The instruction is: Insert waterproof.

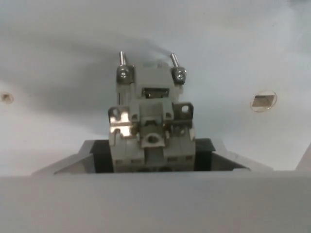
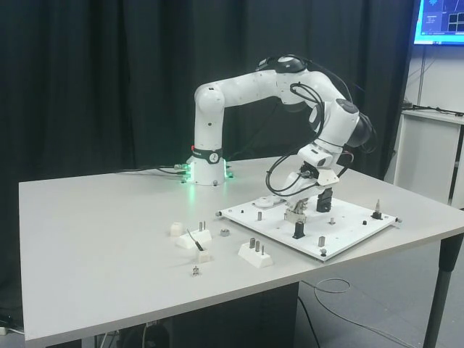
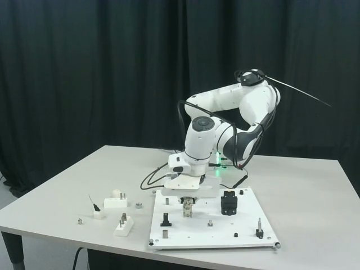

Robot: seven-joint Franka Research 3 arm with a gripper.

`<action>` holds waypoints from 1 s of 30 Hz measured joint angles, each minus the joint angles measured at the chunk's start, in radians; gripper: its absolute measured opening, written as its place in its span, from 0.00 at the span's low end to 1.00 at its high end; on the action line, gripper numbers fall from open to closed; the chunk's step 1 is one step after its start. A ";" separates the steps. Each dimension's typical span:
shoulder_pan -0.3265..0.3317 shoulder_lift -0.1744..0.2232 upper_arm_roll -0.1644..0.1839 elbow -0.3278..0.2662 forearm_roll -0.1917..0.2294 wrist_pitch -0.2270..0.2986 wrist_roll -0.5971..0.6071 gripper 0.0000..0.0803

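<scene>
In the wrist view a grey-white waterproof connector (image 1: 151, 126) with metal tabs and two screws on its far end sits between the black fingers (image 1: 103, 158). My gripper (image 1: 153, 160) is shut on it. The connector hangs just above the white board (image 1: 218, 58). From the first room view, the gripper (image 2: 296, 212) is low over the middle of the white board (image 2: 348, 232), with the connector (image 2: 293, 216) under it. The second room view shows the gripper (image 3: 187, 207) and connector (image 3: 186, 211) close above the board (image 3: 214, 233). Whether the connector touches the board is not visible.
A round recess (image 1: 263, 101) lies in the board beside the connector. On the board stand a black fixture (image 3: 228, 202), a small black post (image 3: 165, 219) and a pin (image 3: 259, 229). White blocks (image 3: 124, 225) and small parts lie on the grey table (image 3: 67, 197) left of the board.
</scene>
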 joint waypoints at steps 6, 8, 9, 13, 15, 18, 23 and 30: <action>0.000 0.000 0.000 -0.001 0.000 0.001 0.000 0.39; 0.000 0.000 0.000 -0.002 0.000 0.002 0.000 0.39; 0.000 0.000 0.000 -0.002 0.000 0.002 -0.001 0.39; 0.000 0.000 0.000 -0.002 0.000 0.004 -0.007 0.39; 0.000 0.000 0.000 -0.003 0.000 0.004 -0.014 0.39; 0.001 0.000 0.000 -0.003 0.001 0.005 -0.030 0.39; 0.001 0.000 0.000 -0.003 0.001 0.005 -0.053 0.39; 0.001 0.000 0.000 -0.003 0.001 0.007 -0.075 0.39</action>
